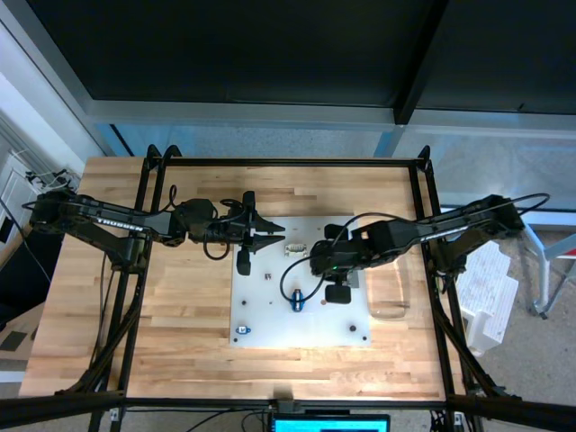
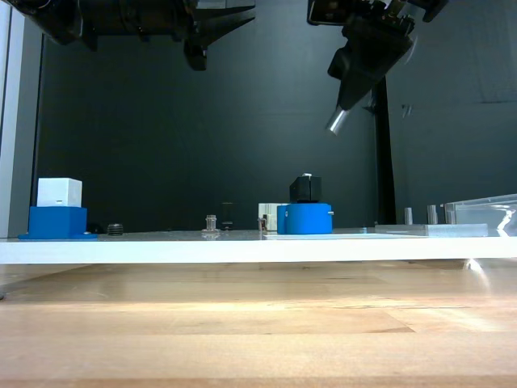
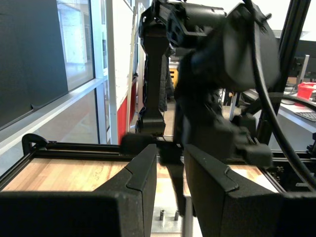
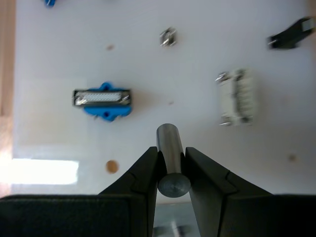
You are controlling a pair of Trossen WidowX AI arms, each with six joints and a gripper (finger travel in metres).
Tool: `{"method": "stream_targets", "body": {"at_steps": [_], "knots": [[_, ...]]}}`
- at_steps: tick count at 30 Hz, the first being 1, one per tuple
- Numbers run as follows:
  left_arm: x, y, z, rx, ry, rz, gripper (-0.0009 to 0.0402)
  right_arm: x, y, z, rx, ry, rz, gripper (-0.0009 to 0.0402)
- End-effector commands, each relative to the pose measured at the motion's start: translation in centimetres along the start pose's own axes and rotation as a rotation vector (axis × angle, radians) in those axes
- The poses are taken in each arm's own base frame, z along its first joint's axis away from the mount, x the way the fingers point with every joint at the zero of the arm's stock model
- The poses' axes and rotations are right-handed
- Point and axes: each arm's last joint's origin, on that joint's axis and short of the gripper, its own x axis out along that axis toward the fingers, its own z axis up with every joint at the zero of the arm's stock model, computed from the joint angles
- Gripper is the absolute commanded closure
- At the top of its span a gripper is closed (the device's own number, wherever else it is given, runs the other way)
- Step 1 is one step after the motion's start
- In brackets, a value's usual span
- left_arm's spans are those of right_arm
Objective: Pick the 16mm cylinder and install on the taskboard
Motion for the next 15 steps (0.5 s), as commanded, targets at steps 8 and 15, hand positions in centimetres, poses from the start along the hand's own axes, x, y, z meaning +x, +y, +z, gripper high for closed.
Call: {"method": "stream_targets", "body": {"at_steps": [8, 15], "knots": [[0.0, 0.0, 0.0, 0.0, 0.0, -0.001, 0.0319, 3.1, 2.2, 0.6, -0.041, 0.211, -0.002, 0.0393], [0.0, 0.0, 0.0, 0.0, 0.0, -0.001, 0.0319, 4.3, 3.2, 1.2, -0.032, 0.38, -0.009, 0.0393]]}}
